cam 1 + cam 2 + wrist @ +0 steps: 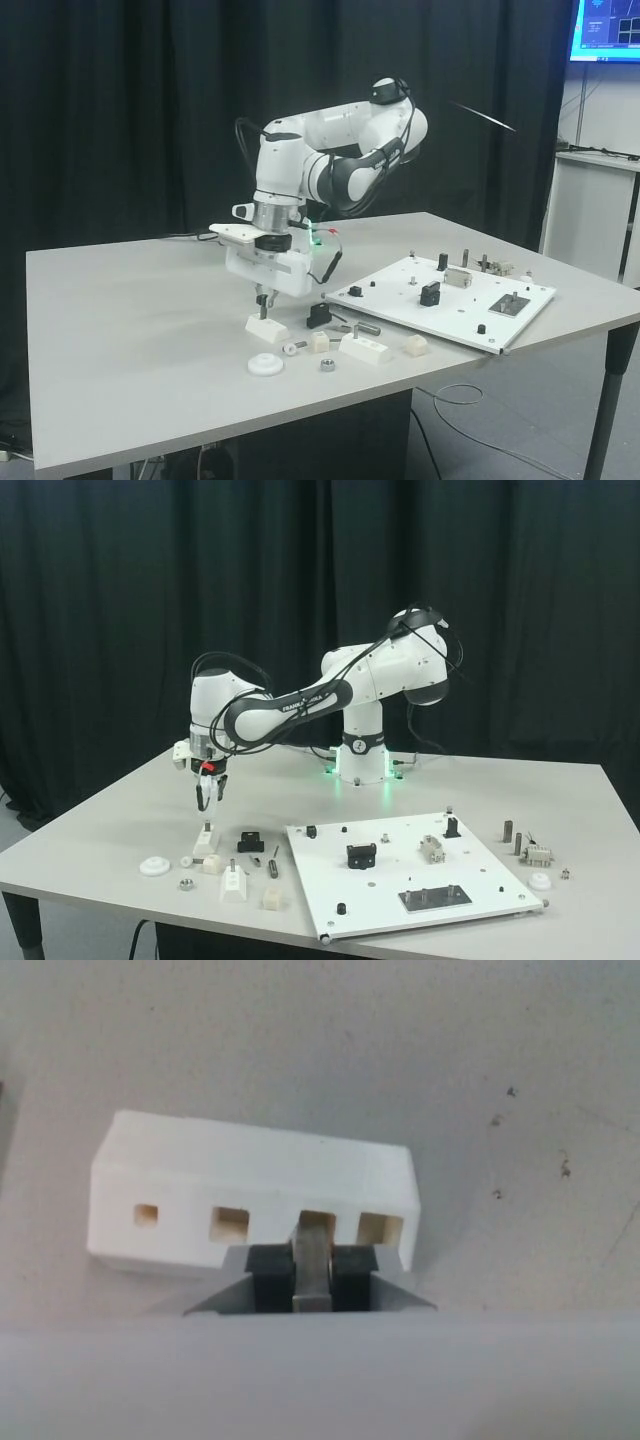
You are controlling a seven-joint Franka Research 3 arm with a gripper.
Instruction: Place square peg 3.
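Note:
A white block (250, 1175) with a row of square holes of growing size lies on the grey table. My gripper (313, 1260) hangs straight above it, its black pads shut on a grey square peg (313, 1275) held upright. The peg's lower end meets the third hole (317, 1220) counted from the smallest one; how deep it sits is hidden. In the first room view the gripper (263, 296) stands just over the block (266, 327) near the table's front. The second room view shows the gripper (206, 802) and the block (206, 840) the same way.
Loose parts lie close by the block: a white disc (265, 364), a black clip (318, 316), a second white block (364, 349) and a small nut (326, 364). The white assembly board (440, 300) with its fixtures lies to the right.

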